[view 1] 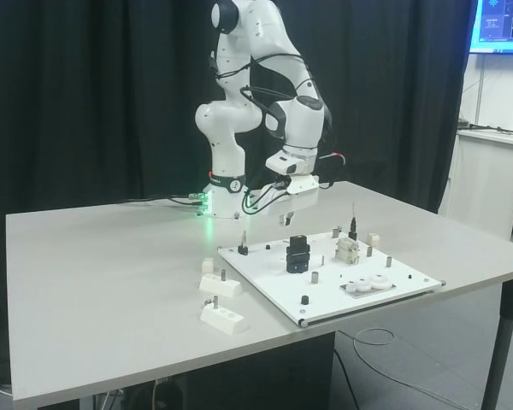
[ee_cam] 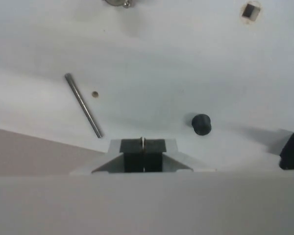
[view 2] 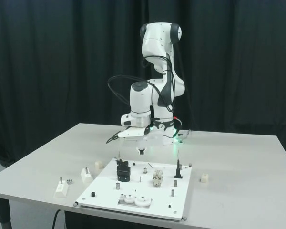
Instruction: Pick round peg 2.
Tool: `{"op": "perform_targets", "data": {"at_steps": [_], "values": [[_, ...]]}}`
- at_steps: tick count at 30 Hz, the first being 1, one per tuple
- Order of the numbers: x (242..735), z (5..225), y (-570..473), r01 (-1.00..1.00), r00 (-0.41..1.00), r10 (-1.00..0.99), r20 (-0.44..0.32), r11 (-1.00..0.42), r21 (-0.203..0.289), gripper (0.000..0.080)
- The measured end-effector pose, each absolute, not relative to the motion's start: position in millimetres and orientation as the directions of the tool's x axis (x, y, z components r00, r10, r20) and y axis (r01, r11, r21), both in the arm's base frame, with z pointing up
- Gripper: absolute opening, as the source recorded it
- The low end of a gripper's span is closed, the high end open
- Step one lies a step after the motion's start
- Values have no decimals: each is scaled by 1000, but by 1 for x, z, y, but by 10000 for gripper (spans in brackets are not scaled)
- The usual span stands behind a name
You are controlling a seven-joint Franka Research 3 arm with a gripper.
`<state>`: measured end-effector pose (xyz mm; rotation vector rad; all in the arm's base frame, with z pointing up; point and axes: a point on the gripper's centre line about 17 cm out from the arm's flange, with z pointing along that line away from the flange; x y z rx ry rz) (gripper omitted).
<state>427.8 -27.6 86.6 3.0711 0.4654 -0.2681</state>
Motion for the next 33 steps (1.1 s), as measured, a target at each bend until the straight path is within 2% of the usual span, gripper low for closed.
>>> {"op": "perform_targets", "data": {"at_steps": [20,29,30,33], "values": [[420,86,-42,271,943,266,-198,-963,-3,0],[420,93,-48,245,949,241,-204,-970,-4,0],[420,94,-48,244,949,240,-206,-970,-5,90],[418,98,-48,241,947,238,-215,-970,-10,90]]}}
